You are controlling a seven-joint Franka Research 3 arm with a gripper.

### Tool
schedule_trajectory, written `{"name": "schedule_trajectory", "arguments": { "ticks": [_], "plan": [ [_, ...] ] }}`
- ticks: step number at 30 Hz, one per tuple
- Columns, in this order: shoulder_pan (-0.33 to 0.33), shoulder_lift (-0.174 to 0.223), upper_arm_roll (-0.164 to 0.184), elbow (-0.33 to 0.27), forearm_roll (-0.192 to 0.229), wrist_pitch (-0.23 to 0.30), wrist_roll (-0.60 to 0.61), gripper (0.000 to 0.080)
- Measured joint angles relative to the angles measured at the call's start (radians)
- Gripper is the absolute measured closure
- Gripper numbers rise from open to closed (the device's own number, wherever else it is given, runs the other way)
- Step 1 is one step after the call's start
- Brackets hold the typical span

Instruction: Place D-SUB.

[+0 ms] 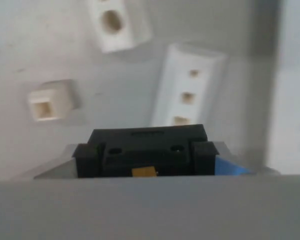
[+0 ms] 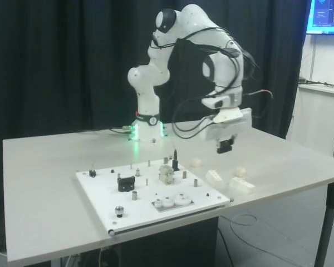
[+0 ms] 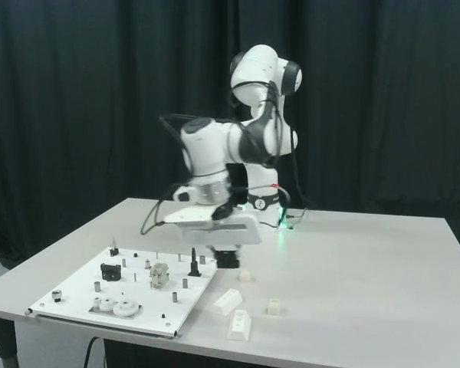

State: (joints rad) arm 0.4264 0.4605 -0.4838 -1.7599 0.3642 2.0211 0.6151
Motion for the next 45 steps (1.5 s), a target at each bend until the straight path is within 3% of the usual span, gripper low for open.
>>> {"name": "schedule_trajectory", "arguments": {
  "ticks": [10, 23, 32, 45],
  "plan": [
    [0.135, 0.000, 0.001, -0.031, -0.009, 0.054, 0.159, 0.0417],
    [0.279, 0.001, 0.002, -0.070, -0.087, 0.131, 0.337, 0.0417],
    [0.321, 0.006, 0.011, -0.089, -0.097, 0.139, 0.392, 0.0417],
    [0.323, 0.007, 0.064, -0.128, -0.096, 0.180, 0.440, 0.0417]
  ]
}}
